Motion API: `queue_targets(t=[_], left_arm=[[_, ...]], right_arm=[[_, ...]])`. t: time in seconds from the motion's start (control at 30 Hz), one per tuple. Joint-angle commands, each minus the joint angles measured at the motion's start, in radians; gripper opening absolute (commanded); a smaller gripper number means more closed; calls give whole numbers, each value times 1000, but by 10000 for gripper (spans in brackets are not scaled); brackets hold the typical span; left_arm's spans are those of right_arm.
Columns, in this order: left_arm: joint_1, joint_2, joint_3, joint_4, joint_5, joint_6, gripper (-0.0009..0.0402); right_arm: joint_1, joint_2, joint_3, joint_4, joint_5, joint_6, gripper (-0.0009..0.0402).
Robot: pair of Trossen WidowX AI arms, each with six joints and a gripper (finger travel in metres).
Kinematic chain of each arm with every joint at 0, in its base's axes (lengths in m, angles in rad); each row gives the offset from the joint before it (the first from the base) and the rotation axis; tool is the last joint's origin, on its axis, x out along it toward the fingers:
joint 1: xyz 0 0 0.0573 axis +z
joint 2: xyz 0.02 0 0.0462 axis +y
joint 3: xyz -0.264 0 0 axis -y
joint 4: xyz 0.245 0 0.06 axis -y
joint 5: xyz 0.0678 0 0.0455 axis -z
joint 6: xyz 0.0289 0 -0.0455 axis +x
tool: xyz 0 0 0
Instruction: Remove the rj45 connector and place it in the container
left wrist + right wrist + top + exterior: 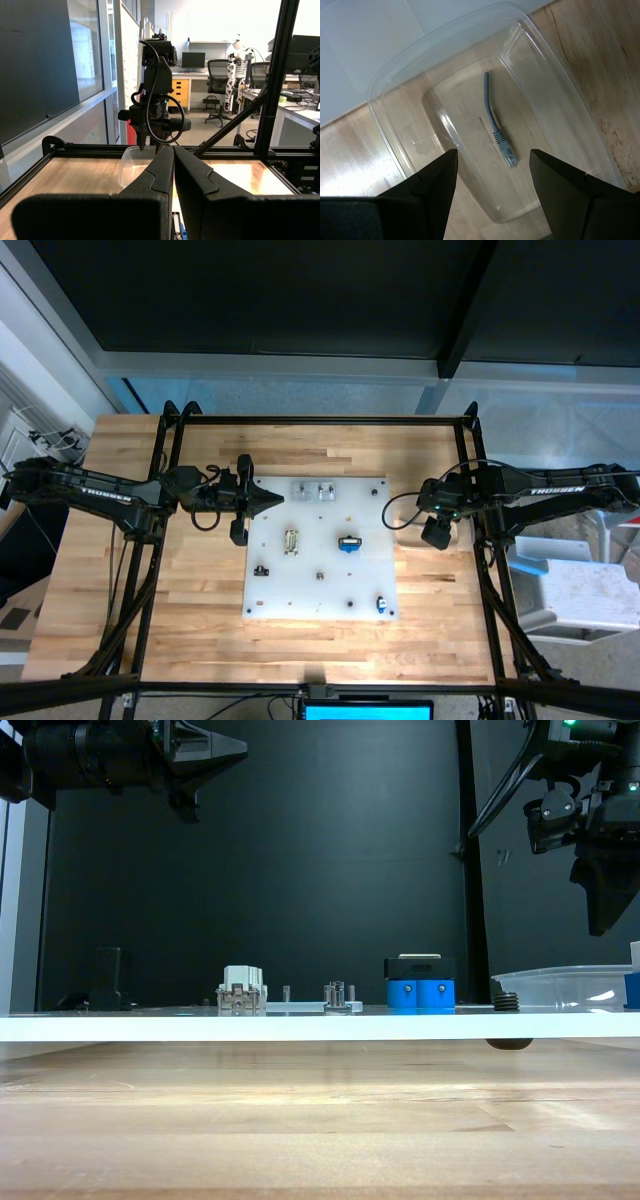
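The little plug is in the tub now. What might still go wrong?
The right gripper hangs open directly over the container, with the rj45 connector lying inside; pulling away low, a finger might clip the rim and tip it. The left gripper, shut, hovers at the left edge of the board, likely harmless.

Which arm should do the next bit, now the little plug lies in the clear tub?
Right. The right gripper, open, hangs just above the tub where the plug lies, so it probably only needs to lift away. The left gripper is shut, high over the left edge of the white board.
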Motion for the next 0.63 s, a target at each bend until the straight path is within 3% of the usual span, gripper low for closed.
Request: queue_targets(t=[0.03,0.63], left_arm=[[0,0,0,0,0,0,0],[0,0,0,0,0,0,0]], right_arm=[[0,0,0,0,0,0,200],[0,0,0,8,0,0,200]])
